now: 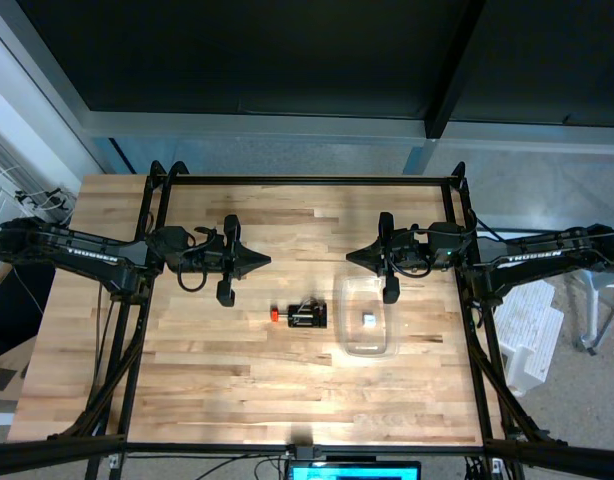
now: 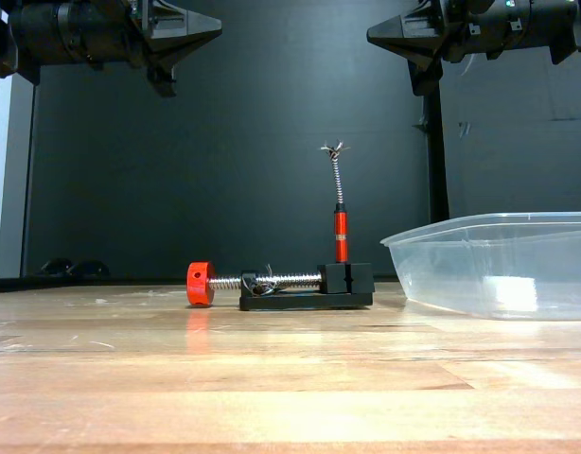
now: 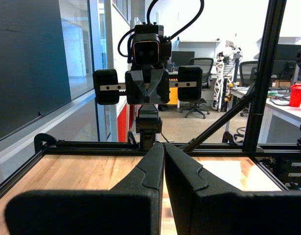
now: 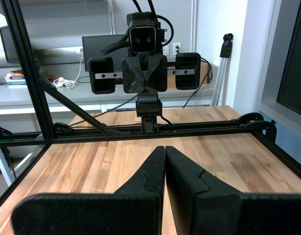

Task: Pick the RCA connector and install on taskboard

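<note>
Two grippers hang above the counter (image 1: pixel 237 380): from above, we see the left gripper (image 1: pixel 262 261) and right gripper (image 1: pixel 352 255) facing each other, with the vise (image 1: pixel 309 317) beside the tray (image 1: pixel 379 342) that holds a white block (image 1: pixel 369 319).

At counter level the red connector (image 2: pixel 340 235) stands upright on the vise, nothing holding it, its cable (image 2: pixel 338 180) rising free.

From the left wrist we see its fingers (image 3: pixel 145 171) pressed together, empty.

From the right wrist, its fingers (image 4: pixel 150 171) likewise.

White "TROSSEN" lettering along the left arm (image 1: pixel 87 256) near the table's (image 1: pixel 237 370) left edge, behind the left pincer (image 1: pixel 264 260), like white lettering on the right arm (image 1: pixel 530 258) by the right edge, behind the right pincer (image 1: pixel 351 254), too blurred to read surely, nothing else legible.
</note>
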